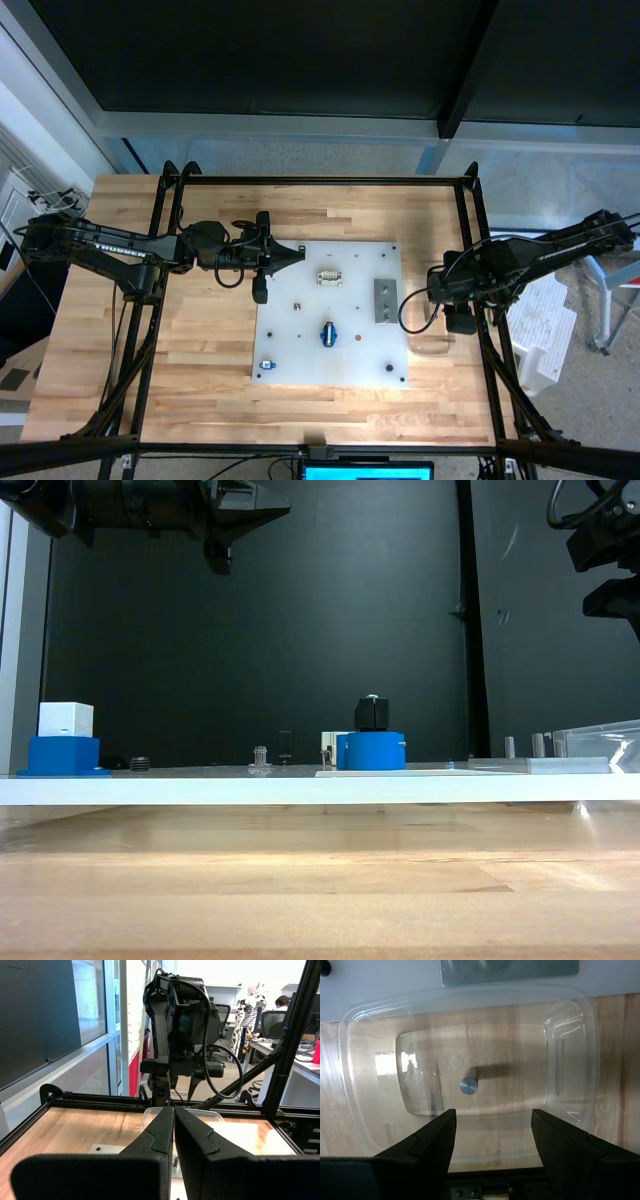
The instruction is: Pick the 16mm cylinder and install on the taskboard
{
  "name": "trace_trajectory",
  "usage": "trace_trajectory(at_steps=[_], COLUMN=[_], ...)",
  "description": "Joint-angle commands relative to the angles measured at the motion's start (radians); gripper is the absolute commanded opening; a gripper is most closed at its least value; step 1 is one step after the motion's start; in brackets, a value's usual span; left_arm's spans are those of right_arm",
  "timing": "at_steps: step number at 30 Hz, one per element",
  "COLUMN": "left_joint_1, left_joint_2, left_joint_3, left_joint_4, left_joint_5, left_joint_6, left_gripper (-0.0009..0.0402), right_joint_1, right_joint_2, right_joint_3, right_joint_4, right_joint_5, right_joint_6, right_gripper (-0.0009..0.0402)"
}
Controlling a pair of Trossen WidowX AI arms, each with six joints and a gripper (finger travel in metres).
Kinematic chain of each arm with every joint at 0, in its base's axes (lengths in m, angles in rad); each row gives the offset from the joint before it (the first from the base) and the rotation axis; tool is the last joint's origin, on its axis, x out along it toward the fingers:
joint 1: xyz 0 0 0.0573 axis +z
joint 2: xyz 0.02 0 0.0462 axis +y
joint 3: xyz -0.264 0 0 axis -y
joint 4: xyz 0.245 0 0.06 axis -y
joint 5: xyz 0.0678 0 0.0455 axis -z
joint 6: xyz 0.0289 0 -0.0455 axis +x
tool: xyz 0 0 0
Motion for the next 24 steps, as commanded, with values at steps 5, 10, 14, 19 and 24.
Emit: trace_trajectory(at_steps=[5, 10, 14, 19, 24], left_joint_1=[0.000, 0.000, 0.000, 0.000, 0.000], left_joint_2=[0.000, 0.000, 0.000, 0.000, 0.000], left_joint_3=[0.000, 0.000, 0.000, 0.000, 0.000], left_joint_4=[0.000, 0.000, 0.000, 0.000, 0.000], left_joint_5=[0.000, 0.000, 0.000, 0.000, 0.000], left_joint_6=[0.000, 0.000, 0.000, 0.000, 0.000], left_gripper=[0.0001, 0.0001, 0.0001, 0.0001, 0.0001], right_joint_1=[0.011, 0.016, 0.018, 0.023, 0.026], right_joint_2=[0.005, 0.013, 0.020, 0.023, 0.023], right_joint_3=[-0.033, -0.050, -0.060, -0.072, -0.097], right_joint_4=[0.041, 0.057, 0.066, 0.080, 0.113], right_joint_5=[0.012, 0.023, 0.023, 0.024, 0.023], right_joint_6=[0.002, 0.022, 0.045, 0.047, 0.072], right_gripper=[0.0208, 0.0208, 0.0208, 0.0208, 0.0208])
